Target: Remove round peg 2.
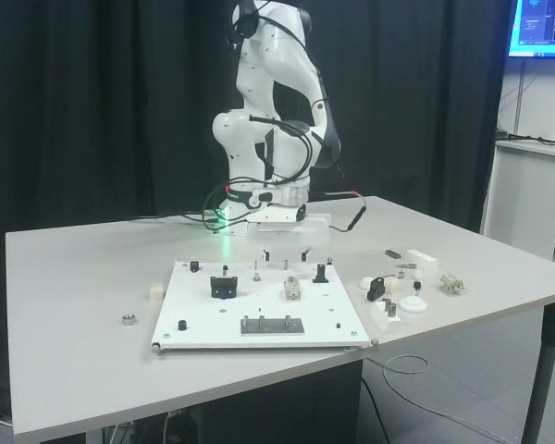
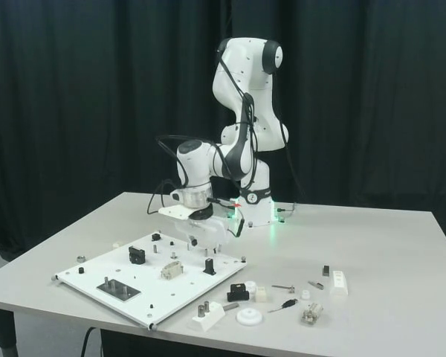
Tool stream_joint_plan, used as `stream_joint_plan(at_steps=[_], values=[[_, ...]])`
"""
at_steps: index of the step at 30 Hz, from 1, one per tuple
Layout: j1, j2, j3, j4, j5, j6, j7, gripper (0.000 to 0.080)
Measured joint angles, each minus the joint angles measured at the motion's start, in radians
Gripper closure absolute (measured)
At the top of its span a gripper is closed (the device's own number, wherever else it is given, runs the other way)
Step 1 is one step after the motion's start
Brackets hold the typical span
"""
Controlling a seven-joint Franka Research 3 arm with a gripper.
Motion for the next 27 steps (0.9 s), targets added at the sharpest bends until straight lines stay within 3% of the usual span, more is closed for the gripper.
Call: stream_joint_plan(at_steps=[27], values=[[0.005,0.017,0.011,0.000,0.014,0.022,-0.002,0.0003]])
